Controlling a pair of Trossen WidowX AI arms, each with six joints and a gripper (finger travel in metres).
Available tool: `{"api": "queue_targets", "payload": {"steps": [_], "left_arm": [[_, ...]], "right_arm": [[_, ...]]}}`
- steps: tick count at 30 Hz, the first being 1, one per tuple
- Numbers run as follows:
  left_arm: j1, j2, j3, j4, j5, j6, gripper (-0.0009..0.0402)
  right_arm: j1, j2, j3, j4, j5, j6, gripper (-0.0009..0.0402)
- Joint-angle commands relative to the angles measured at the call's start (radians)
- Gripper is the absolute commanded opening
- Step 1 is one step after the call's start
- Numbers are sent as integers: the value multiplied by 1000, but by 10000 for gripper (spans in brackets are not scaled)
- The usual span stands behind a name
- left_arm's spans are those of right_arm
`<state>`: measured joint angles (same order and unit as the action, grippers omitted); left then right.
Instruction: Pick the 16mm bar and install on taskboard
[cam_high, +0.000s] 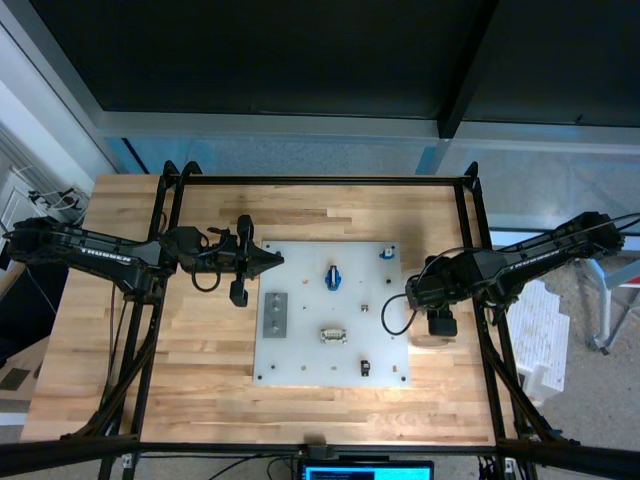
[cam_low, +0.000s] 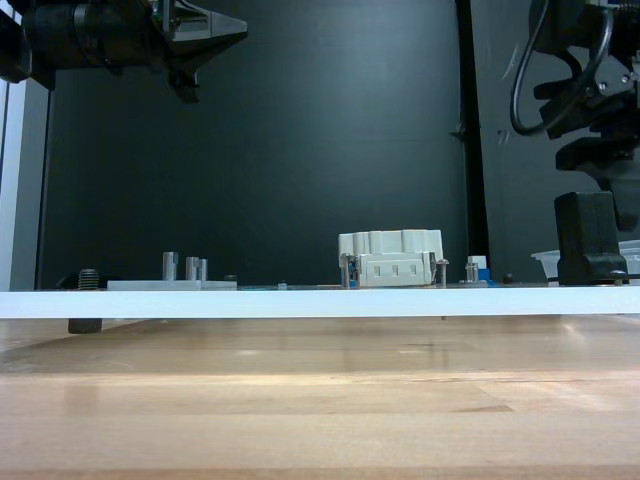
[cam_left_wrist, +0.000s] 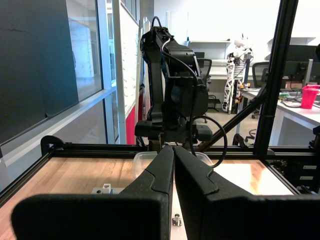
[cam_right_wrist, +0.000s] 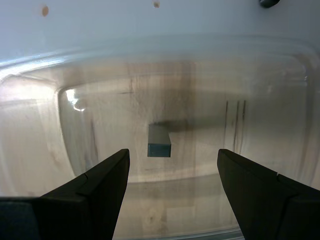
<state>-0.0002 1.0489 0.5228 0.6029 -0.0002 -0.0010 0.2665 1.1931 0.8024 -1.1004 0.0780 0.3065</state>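
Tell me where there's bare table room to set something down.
Bare table between taskboard and near edge, and left of the board. Crowded: shut left claw over its far-left corner; open right claw above the clear tray at right.

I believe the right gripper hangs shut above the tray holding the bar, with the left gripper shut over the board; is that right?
Not quite: the right gripper is open, as the right wrist view shows, above the tray holding the bar. The left gripper is shut over the board.
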Motion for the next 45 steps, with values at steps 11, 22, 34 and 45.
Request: {"api": "queue_targets", "payload": {"steps": [11,22,34,45], "left_arm": [[0,0,0,0,0,0,0],[0,0,0,0,0,0,0],[0,0,0,0,0,0,0],[0,0,0,0,0,0,0]], "right_arm": [[6,0,-58,64,-2,20,245],[13,8,-97,108,-2,30,243],[16,26,-111,136,-5,46,238],[18,26,-135,174,-39,71,238]]}}
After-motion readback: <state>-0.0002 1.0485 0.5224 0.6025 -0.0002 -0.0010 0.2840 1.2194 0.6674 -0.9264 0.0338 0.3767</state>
